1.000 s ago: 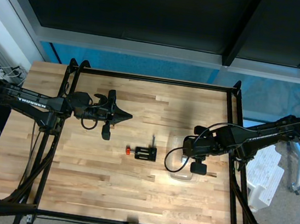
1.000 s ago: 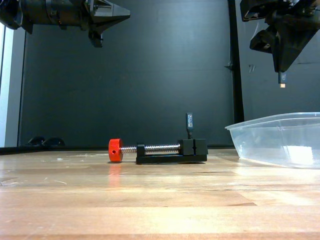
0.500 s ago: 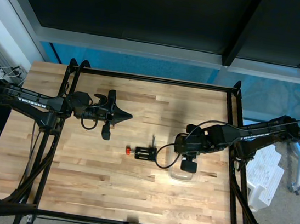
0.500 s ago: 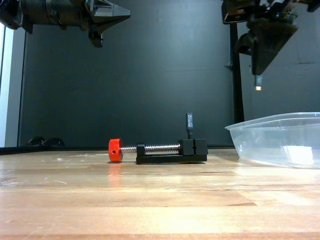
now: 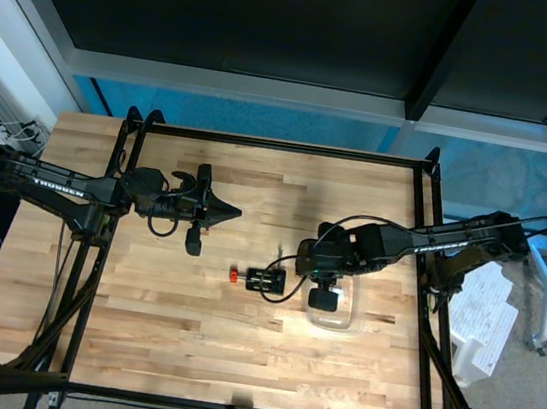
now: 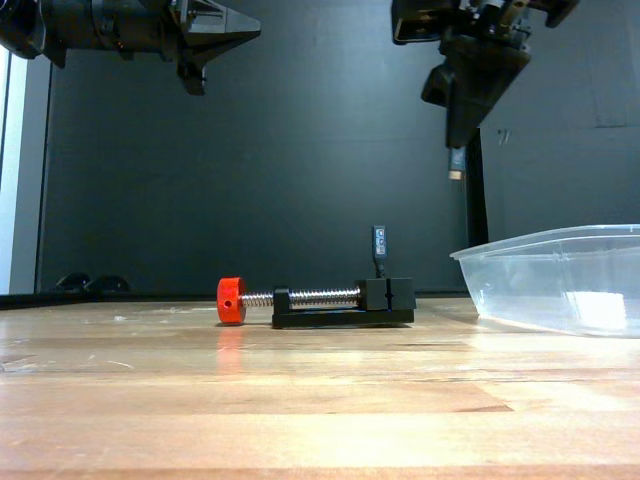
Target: Pick the usb-c connector and install on the hub
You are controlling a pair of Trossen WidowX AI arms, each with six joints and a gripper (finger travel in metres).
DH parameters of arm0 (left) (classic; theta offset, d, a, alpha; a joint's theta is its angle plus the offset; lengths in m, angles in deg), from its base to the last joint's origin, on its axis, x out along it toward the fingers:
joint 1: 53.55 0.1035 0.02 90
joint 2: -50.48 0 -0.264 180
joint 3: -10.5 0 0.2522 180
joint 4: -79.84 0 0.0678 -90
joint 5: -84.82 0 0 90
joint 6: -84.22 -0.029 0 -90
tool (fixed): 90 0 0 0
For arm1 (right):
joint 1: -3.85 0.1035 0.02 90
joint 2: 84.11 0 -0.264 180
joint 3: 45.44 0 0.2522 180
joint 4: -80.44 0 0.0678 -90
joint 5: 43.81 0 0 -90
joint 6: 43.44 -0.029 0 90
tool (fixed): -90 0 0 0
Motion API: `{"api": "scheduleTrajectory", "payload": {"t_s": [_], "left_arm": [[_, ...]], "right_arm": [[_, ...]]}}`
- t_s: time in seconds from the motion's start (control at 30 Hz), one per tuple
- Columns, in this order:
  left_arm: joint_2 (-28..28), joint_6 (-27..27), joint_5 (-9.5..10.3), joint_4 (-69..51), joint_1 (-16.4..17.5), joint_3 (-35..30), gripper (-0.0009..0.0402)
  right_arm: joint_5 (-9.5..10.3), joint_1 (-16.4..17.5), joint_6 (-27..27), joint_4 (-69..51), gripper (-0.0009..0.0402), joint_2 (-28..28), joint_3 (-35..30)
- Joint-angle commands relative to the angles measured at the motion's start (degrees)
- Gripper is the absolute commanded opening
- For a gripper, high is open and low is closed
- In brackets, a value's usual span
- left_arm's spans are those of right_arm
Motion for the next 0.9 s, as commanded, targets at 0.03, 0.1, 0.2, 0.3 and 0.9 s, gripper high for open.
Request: {"api": "scheduleTrajectory", "payload": {"t_s": [0.03, 0.1, 0.2, 0.3, 0.9], "left_arm": [[0.0, -0.02, -0.02, 0.0, 0.02, 0.0, 0.0], [0.0, -0.02, -0.02, 0.0, 0.02, 0.0, 0.0], [0.0, -0.02, 0.0, 0.0, 0.02, 0.0, 0.0], [0.0, -0.02, 0.0, 0.0, 0.02, 0.0, 0.0], [0.0, -0.02, -0.02, 0.0, 0.02, 0.0, 0.0]], "right_arm": [[0.0, -0.09, 0.35, 0.39, 0.0, -1.86, -2.1], [0.0, -0.11, 1.18, 0.76, 0.0, -2.73, -3.06], [0.0, -0.2, 1.38, 1.97, 0.0, -3.8, -3.72], [0.02, -0.35, 1.4, 1.84, 0.0, -5.09, -4.72], [0.02, -0.85, 3.28, 1.99, 0.0, -11.15, -10.91]]}}
